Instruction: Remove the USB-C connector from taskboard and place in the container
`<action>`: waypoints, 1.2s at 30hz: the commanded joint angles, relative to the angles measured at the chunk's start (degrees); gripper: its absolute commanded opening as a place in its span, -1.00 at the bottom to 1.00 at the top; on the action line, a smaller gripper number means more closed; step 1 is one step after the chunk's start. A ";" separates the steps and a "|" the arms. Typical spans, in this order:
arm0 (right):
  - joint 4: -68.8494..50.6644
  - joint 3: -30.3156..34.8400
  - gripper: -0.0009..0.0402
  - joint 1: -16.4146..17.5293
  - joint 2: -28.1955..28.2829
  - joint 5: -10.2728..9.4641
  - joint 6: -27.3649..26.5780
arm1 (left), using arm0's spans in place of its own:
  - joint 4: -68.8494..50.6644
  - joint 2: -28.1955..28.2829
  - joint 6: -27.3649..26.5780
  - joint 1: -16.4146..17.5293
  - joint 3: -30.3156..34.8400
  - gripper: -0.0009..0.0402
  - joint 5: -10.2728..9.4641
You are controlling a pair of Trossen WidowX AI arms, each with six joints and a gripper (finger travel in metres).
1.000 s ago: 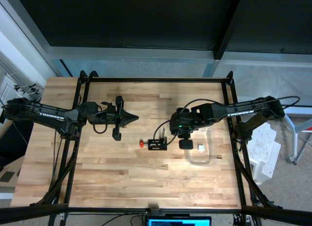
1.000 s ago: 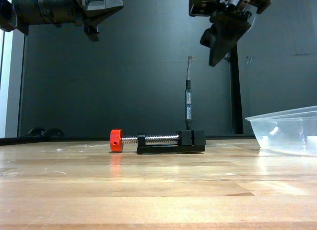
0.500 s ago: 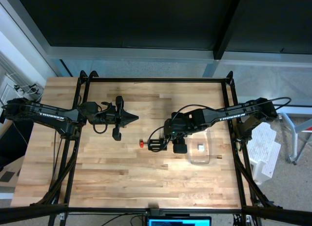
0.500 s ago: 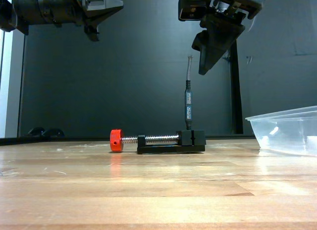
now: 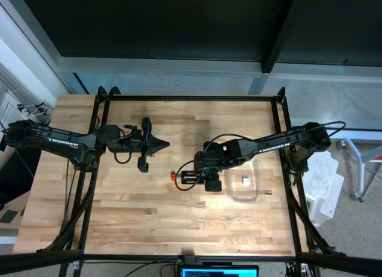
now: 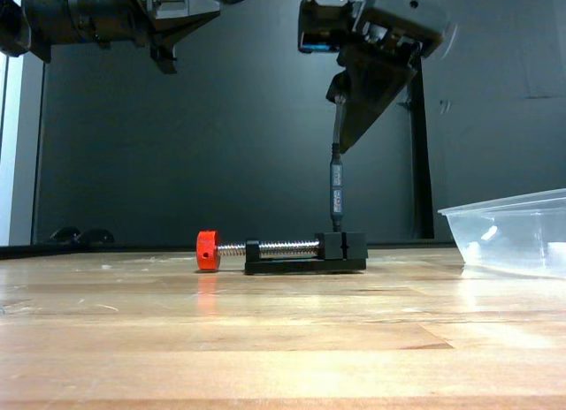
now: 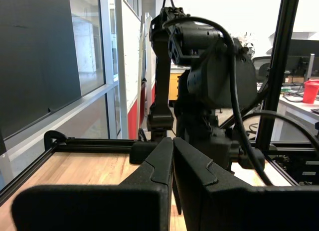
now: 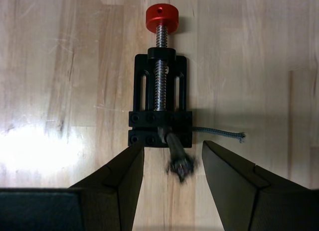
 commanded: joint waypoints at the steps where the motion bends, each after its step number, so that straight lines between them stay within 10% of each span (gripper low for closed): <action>1: 0.92 0.00 -0.17 0.00 0.92 -0.11 0.13 | 0.00 0.02 0.02 0.00 0.00 -0.96 0.02; 21: 2.84 -0.11 -0.19 -0.04 3.13 -0.31 -0.48 | -0.02 0.00 0.02 0.00 0.00 -0.96 0.00; 36: 2.78 -0.13 -0.60 -0.04 3.13 -0.28 -0.63 | -0.02 0.00 0.02 0.02 0.00 -0.96 0.02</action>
